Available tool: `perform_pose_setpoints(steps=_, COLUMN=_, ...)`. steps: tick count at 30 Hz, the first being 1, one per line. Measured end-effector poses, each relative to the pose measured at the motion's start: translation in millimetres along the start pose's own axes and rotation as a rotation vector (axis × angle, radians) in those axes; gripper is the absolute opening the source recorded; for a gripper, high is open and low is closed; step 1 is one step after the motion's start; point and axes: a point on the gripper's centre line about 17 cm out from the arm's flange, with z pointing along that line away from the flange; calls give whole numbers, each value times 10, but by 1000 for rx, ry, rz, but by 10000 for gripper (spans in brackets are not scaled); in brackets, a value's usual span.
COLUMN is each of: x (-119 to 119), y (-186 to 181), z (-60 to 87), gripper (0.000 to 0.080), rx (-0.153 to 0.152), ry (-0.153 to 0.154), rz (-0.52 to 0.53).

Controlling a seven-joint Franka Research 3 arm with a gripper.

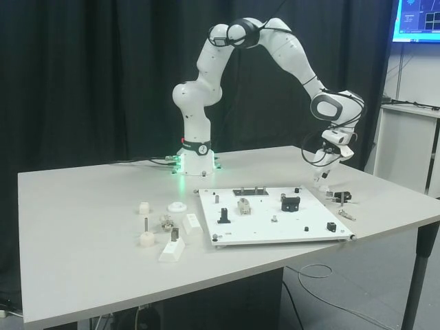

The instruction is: Remove round peg 3.

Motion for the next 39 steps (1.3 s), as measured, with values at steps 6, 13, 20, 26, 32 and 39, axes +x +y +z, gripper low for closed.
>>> perform_pose_setpoints(steps=6, x=31, y=185, z=-61, gripper=800, rx=-36, ry=1, rz=1)
perform_pose_setpoints(steps=13, x=39, y=566, z=-217, gripper=800, rx=-103, ry=-2, rz=11)
perform_pose_setpoints(steps=20, x=2, y=1036, z=-414, gripper=800, rx=-154, ry=-5, rz=50)
perform_pose_setpoints(steps=26, x=-62, y=1482, z=-540, gripper=800, rx=-178, ry=-12, rz=84)
perform_pose_setpoints(steps=32, x=-151, y=1956, z=-598, gripper=800, rx=-189, ry=-24, rz=97)
perform_pose_setpoints(steps=39, x=-315, y=2459, z=-583, gripper=800, rx=-177, ry=-45, rz=100)
